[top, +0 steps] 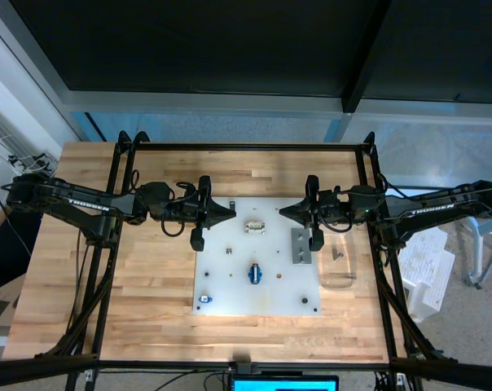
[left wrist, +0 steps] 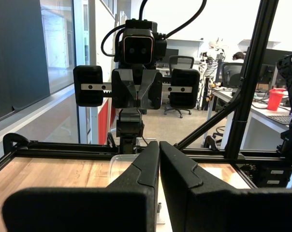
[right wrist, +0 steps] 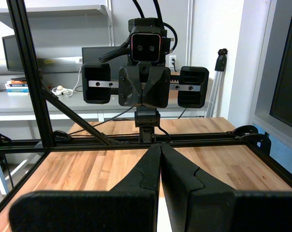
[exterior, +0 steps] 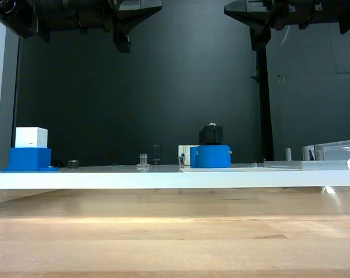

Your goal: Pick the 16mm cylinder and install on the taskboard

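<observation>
Item: tiny short grey metal 16mm cylinder (top: 337, 254), apparently upright, lodged in clear plastic tray (top: 340, 284) beside large white square taskboard (top: 230, 277).
Right gripper (top: 283, 212): fingers pressed together, held over the board; nearer arm, cylinder outboard and nearward.
Left gripper (top: 231, 210): likewise closed, well apart.

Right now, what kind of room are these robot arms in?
Probably a robotics lab: a wooden workbench in a black frame, with an office chair and a desk behind. The left gripper and right gripper hang shut over the far edge of the taskboard.

I see matt black plastic on left gripper (top: 234, 211) and right gripper (top: 281, 211), below their jaws smooth white board (top: 230, 281), dull grey metal block (top: 300, 244), grained wood table (top: 124, 285).
</observation>
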You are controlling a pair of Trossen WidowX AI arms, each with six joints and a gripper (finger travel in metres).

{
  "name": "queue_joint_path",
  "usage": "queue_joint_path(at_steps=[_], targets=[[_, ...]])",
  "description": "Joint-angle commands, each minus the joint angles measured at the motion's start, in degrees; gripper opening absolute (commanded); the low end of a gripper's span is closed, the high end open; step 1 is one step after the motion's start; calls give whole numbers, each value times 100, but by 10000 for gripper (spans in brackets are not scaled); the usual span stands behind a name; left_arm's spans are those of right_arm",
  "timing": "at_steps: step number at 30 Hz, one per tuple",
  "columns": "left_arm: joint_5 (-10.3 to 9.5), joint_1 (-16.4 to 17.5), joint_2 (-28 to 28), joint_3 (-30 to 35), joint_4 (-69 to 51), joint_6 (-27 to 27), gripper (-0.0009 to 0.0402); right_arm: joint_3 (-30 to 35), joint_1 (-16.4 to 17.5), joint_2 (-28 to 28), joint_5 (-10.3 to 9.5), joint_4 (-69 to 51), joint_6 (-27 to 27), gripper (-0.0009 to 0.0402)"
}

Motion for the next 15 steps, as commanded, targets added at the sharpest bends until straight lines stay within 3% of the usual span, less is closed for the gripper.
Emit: queue_joint_path(at_steps=[1, 15], targets=[[2, 0, 0, 2, 2, 0, 0, 2, 2, 0, -4, 2, 0, 0], [2, 2, 0, 2, 2, 0, 0, 2, 7, 24, -4, -269, 0, 0]])
